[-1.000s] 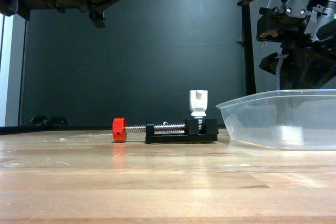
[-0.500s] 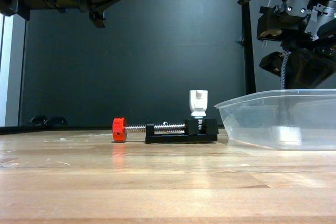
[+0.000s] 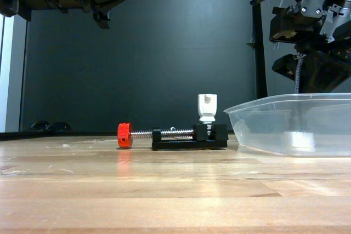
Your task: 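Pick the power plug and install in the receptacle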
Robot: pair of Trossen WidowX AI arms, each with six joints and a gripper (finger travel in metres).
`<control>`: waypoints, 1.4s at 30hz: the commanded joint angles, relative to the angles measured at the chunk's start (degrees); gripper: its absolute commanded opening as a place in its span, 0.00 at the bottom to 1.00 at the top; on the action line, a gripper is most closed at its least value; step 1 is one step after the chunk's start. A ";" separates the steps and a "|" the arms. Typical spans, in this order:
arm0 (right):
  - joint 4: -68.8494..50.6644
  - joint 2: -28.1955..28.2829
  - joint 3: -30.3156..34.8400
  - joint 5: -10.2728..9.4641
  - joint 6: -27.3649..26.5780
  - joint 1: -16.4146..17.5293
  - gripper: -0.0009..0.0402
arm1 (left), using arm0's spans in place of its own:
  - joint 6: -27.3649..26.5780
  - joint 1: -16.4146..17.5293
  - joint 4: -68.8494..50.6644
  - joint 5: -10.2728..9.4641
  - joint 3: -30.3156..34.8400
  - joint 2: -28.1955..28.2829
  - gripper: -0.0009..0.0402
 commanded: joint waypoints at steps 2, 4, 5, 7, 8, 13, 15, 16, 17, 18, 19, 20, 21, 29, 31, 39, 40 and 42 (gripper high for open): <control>-0.31 -0.74 0.04 0.04 -0.02 0.00 0.02 | 0.00 0.02 0.00 0.00 0.02 0.02 0.02; -0.35 -1.05 0.04 0.04 -0.02 0.00 0.02 | 0.00 0.00 0.00 0.00 0.02 0.02 0.02; -0.35 -1.25 0.04 0.07 -0.02 0.00 0.02 | 0.00 0.00 0.00 0.00 0.02 0.02 0.02; -0.37 -1.62 0.04 0.07 -0.04 0.00 0.02 | 0.00 0.02 0.00 0.00 0.02 0.02 0.02; -0.37 -1.68 0.07 0.07 -0.04 0.02 0.02 | 0.00 0.00 0.00 0.00 0.02 0.02 0.02; -0.42 -2.36 0.24 0.04 -0.24 0.02 0.02 | 0.00 0.02 0.00 0.00 0.02 0.02 0.02; -0.46 -2.62 0.24 0.04 -0.28 0.00 0.02 | 0.00 0.00 0.00 0.00 0.02 0.02 0.02; -0.50 -2.73 0.24 0.04 -0.28 0.02 0.02 | 0.00 0.02 0.00 0.00 0.02 0.02 0.02; -0.57 -2.82 0.24 0.04 -0.26 0.00 0.02 | 0.00 0.02 0.00 0.00 0.02 0.02 0.02; -0.81 -3.02 0.24 0.04 -0.28 0.00 0.02 | 0.00 0.02 0.00 0.00 0.02 0.02 0.02; -1.18 -3.08 0.24 0.07 -0.26 0.02 0.02 | 0.00 0.00 0.00 0.00 0.02 0.02 0.02; -1.57 -3.21 0.24 0.09 -0.28 0.00 0.02 | 0.00 0.00 0.00 0.00 0.02 0.02 0.02; -1.95 -3.34 0.24 0.09 -0.33 0.00 0.02 | 0.00 0.00 0.00 0.00 0.02 0.02 0.02; -2.62 -4.09 0.24 0.09 -0.44 0.00 0.02 | 0.00 0.02 0.00 0.00 0.02 0.02 0.02; -2.62 -4.17 0.24 0.07 -0.44 0.00 0.02 | 0.00 0.00 0.00 0.00 0.02 0.02 0.02; -2.69 -4.24 0.24 0.07 -0.48 0.02 0.02 | 0.00 0.00 0.00 0.00 0.02 0.02 0.02; -2.69 -4.24 0.24 0.07 -0.50 0.02 0.02 | 0.00 0.02 0.00 0.00 0.02 0.02 0.02; -2.69 -4.24 0.24 0.07 -0.50 0.02 0.02 | 0.00 0.02 0.00 0.00 0.02 0.02 0.02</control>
